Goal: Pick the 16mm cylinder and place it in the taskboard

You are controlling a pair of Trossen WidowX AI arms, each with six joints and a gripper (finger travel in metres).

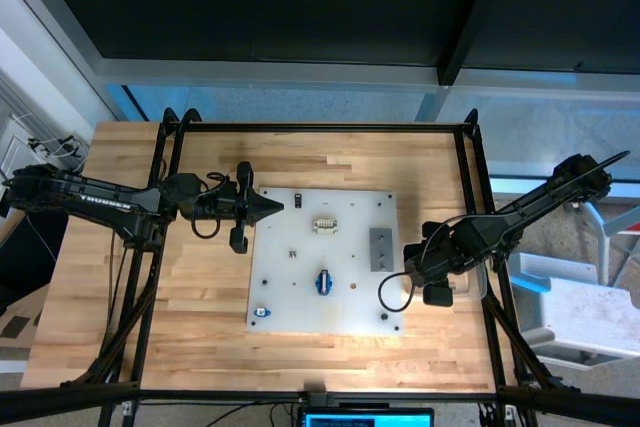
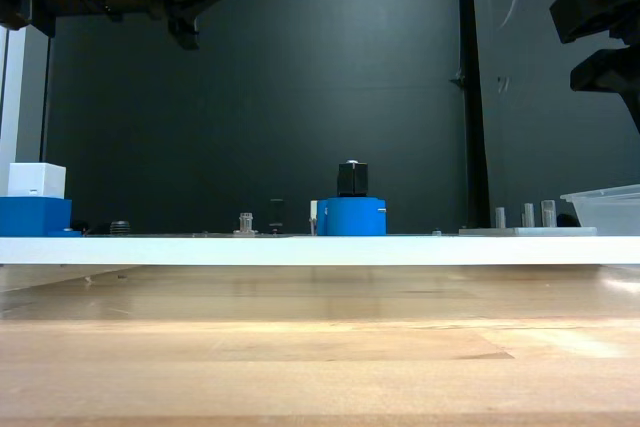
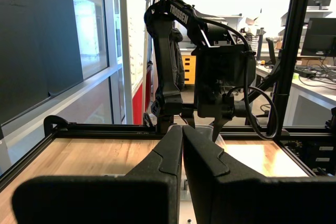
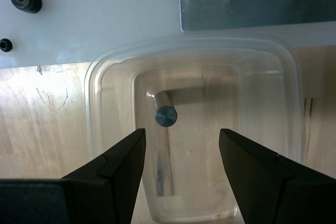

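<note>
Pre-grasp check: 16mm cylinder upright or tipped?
Upright: 16mm cylinder shows round end face up in clear tray. Right claw open above it; left claw shut at taskboard edge.

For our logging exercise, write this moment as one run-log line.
phase: pre-grasp | right gripper: open, above small grey metal cylinder standing in clear plastic tray | left gripper: shut, over edge of white square taskboard

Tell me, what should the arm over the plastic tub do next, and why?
Probably descend into the clear tray, centring on the 16mm cylinder. The right gripper hangs open above it; the cylinder sits inside, off-centre between the fingers, ungrasped. The left gripper is shut, raised over the left edge of the taskboard.
</note>
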